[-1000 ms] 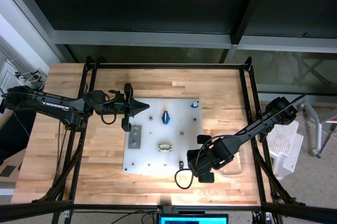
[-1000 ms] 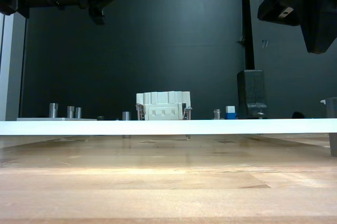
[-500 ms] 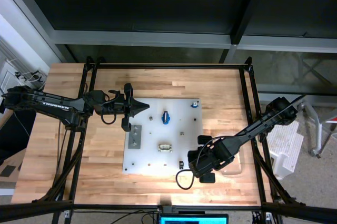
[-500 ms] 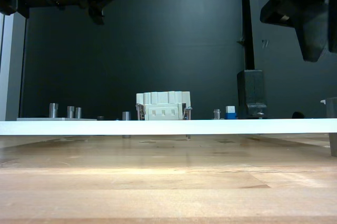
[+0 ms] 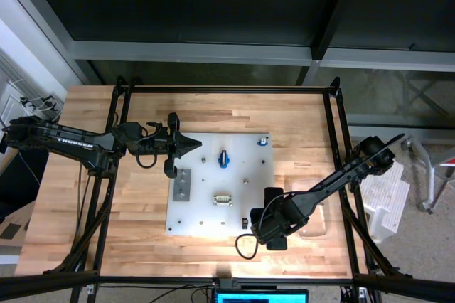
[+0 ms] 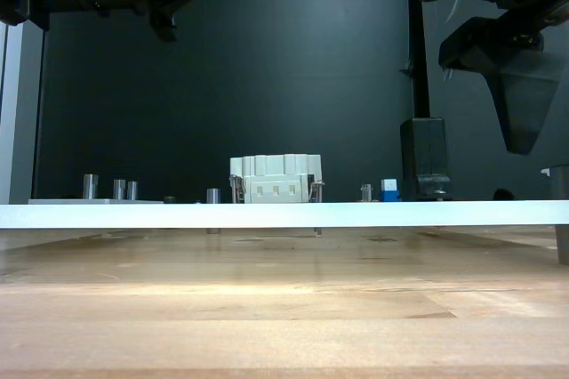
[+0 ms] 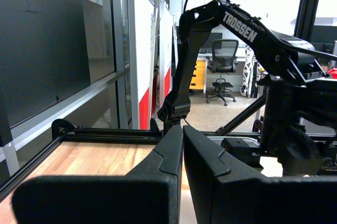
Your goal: Remove the 16mm bar from the taskboard and place in the container
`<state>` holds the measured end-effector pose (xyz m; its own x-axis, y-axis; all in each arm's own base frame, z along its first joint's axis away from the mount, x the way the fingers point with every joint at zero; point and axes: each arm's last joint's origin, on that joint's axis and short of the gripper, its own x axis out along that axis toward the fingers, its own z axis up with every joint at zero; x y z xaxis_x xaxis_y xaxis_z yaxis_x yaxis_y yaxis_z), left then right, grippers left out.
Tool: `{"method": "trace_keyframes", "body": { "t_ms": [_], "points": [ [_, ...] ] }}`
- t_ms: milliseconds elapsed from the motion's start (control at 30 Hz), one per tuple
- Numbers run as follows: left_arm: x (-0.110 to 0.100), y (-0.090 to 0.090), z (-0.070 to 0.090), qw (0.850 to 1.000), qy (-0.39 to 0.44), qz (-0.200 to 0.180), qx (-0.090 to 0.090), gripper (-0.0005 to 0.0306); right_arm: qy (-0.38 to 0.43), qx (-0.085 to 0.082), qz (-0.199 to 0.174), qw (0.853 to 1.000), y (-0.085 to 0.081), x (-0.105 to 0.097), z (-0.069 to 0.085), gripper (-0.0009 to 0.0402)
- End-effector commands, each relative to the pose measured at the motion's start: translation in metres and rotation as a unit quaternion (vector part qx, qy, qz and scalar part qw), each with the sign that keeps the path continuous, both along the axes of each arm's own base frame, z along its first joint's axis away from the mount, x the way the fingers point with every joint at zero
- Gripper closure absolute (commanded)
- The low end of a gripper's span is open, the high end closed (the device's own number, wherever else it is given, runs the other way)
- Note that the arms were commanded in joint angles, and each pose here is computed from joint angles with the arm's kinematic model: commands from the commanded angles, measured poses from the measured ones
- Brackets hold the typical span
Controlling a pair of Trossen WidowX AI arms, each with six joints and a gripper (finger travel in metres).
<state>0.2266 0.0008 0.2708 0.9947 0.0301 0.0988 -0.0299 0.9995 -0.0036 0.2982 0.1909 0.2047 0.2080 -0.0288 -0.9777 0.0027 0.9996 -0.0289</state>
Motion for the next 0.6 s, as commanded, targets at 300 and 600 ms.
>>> {"method": "trace_keyframes", "body": {
  "t_ms": [300,600],
  "points": [
    [0.0,0.0,0.0,1.0,0.0,0.0,0.0,0.03,-0.002,0.004,0.005,1.0,0.004,0.001,-0.017,0.0161],
    [0.0,0.0,0.0,1.0,0.0,0.0,0.0,0.03,-0.003,0.004,0.005,1.0,0.003,-0.001,-0.025,0.019]
  ]
}}
